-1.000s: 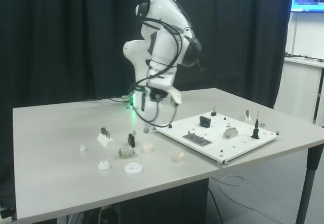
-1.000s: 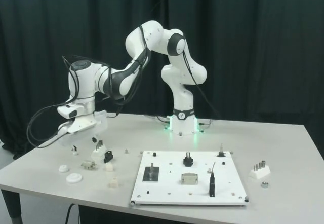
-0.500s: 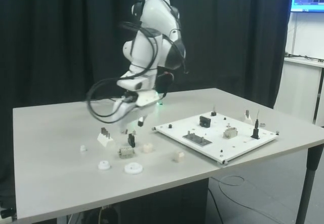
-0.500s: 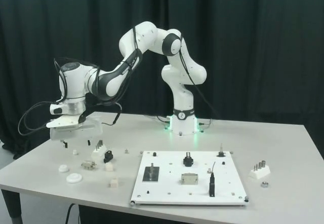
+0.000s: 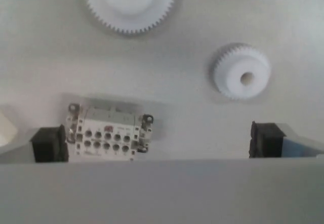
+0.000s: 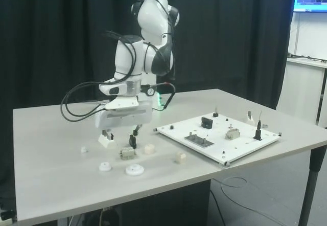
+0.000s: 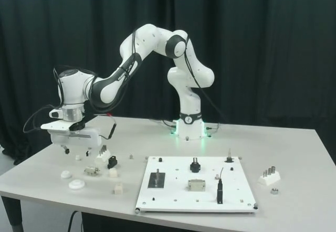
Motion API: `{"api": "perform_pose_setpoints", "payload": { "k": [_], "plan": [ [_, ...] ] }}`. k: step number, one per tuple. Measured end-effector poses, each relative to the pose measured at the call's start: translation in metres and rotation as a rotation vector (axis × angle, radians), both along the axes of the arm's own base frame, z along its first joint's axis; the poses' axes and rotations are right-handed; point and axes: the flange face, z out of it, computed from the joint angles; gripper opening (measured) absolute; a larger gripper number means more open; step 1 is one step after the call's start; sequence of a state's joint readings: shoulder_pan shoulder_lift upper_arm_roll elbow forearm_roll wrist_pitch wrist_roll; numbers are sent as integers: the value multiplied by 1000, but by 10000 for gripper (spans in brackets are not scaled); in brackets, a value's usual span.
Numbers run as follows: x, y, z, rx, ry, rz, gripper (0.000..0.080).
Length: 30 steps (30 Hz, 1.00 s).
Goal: Pick waterproof.
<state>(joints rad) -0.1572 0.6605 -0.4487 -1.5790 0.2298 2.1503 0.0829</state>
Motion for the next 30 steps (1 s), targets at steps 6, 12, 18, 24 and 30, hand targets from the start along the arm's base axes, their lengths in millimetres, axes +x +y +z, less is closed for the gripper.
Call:
{"api": "perform_pose_setpoints", "payload": {
  "k": [6, 12, 18, 24, 30],
  "plan": [
    [-5, -1, -8, 13, -19, -119, 800],
    [-8, 3, -16, 27, -12, -158, 800],
    [-13, 8, -25, 38, 4, -192, 800],
    [-18, 11, -34, 50, 10, -241, 800],
    [-23, 10, -42, 51, 0, -256, 800]
  ]
}}
